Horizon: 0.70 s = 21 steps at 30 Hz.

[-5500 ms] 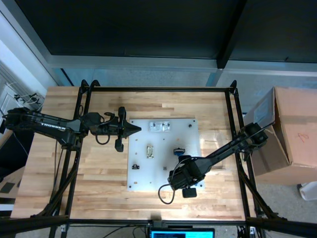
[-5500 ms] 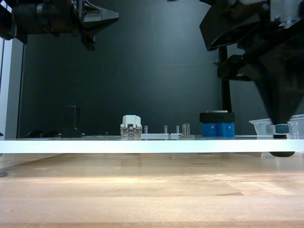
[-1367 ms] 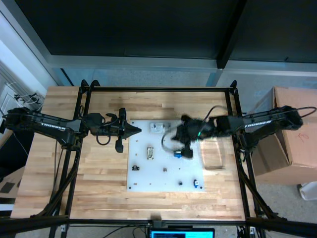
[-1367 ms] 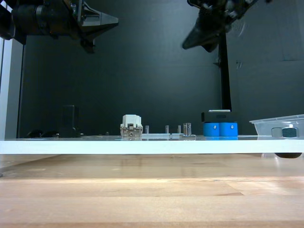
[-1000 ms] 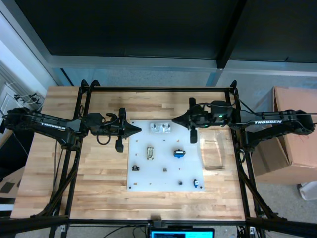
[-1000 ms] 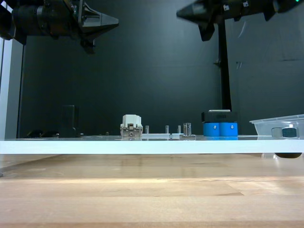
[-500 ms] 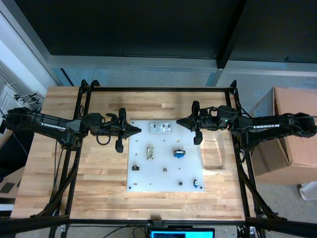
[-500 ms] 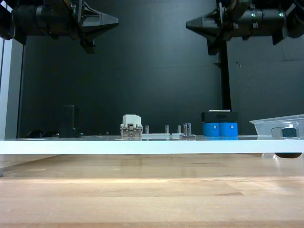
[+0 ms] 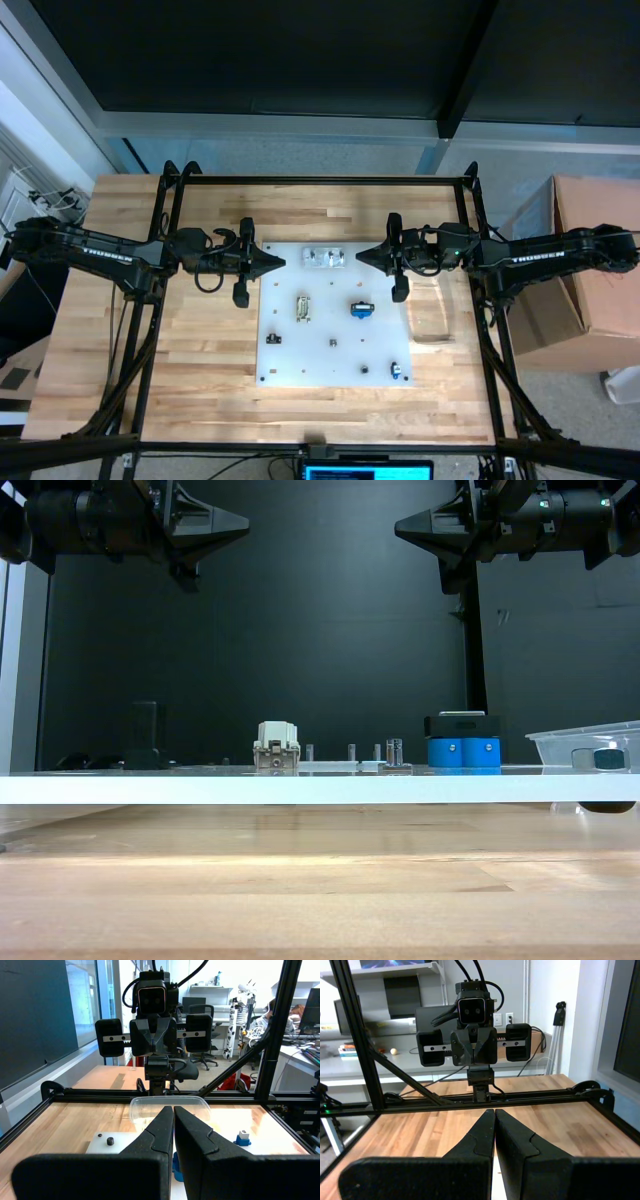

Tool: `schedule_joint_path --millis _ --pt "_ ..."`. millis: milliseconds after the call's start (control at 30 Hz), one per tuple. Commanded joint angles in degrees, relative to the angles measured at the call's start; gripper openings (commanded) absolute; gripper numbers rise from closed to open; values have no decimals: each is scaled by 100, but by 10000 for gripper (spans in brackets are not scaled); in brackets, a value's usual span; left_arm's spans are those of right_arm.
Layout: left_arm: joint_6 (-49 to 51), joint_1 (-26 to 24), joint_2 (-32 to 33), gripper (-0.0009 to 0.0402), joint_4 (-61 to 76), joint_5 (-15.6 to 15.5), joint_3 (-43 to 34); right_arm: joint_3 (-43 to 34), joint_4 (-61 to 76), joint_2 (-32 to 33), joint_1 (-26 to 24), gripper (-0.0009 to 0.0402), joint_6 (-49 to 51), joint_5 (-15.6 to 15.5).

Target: Pick the M12 nut and place it on its threads and fasten

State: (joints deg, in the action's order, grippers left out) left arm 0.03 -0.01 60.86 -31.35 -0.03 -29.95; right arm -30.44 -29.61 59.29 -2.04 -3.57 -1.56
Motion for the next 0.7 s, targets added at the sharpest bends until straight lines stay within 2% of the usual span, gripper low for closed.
schedule_joint_path --millis 33,233,700 --pt "0 2 0 0 -4 2 0 -2 22 7 -35 0 48 -24" --pt "0 0 0 0 -2 2 0 -2 87 7 -195 0 101 -260" --pt "0 0 0 0 -2 2 0 -2 -98 7 -245 0 105 -254"
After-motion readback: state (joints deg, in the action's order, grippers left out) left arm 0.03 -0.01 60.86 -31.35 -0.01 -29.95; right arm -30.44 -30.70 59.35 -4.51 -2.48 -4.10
